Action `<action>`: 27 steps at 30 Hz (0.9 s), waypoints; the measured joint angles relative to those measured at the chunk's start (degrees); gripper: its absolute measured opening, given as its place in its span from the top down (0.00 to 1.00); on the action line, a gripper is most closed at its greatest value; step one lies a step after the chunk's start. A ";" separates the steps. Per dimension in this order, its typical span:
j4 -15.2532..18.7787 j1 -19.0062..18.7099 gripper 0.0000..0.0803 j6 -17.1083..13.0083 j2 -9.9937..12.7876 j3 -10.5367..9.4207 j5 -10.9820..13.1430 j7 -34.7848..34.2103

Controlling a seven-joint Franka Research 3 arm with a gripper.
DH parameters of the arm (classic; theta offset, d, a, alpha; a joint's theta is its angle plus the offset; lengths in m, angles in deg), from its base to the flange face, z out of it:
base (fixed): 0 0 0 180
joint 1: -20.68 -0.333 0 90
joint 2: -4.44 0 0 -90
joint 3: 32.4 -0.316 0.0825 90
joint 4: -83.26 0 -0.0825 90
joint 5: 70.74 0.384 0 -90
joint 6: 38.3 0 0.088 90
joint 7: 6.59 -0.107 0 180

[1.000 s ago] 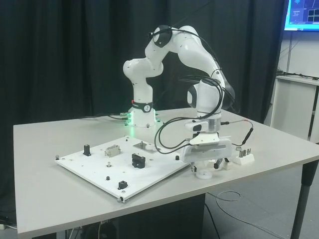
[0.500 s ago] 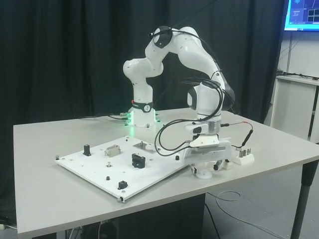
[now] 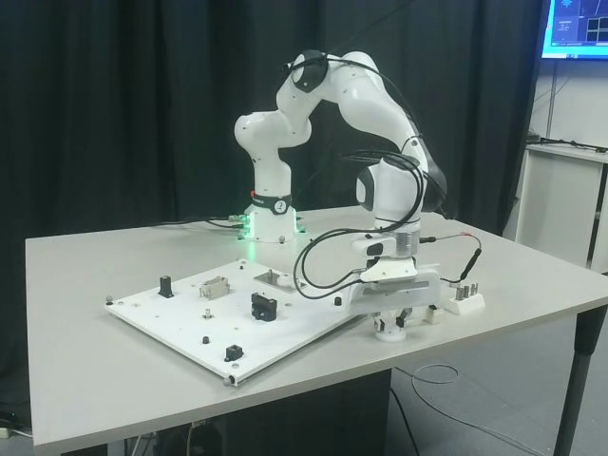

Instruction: Pick large gear.

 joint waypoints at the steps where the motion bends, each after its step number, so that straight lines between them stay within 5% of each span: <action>1: 0.00 0.01 0.34 -0.04 0.02 0.00 0.00 0.00; 2: 0.00 0.03 0.55 -0.07 0.02 0.00 0.00 0.00; 4: -0.01 0.05 0.59 -0.10 0.03 -0.01 0.00 0.00; 27: -0.84 0.09 0.59 1.95 -1.19 0.55 -1.34 0.03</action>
